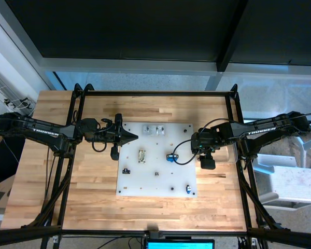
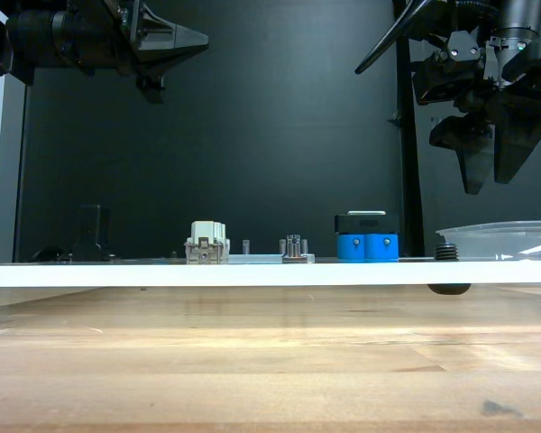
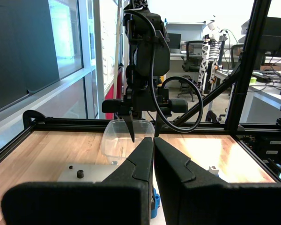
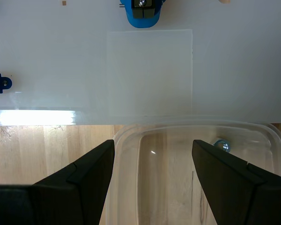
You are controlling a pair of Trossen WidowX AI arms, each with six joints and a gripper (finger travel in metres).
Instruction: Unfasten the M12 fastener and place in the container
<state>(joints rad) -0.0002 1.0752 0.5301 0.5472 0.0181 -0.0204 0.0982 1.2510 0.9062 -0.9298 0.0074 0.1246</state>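
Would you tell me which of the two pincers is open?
The right pincer, spread over the clear tray right of the board; the left pincer, hanging at the board's left edge, is shut.

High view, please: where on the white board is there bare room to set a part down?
Bare board lies at the near left corner, between the small black part and the near edge. Mid-board is crowded around the blue connector. The left gripper, shut, hangs over the far left corner; right gripper, open, over the tray.

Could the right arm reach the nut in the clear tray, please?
Likely yes: the right gripper hangs open above the tray, nut uncovered; left gripper parked shut at the board's left edge.
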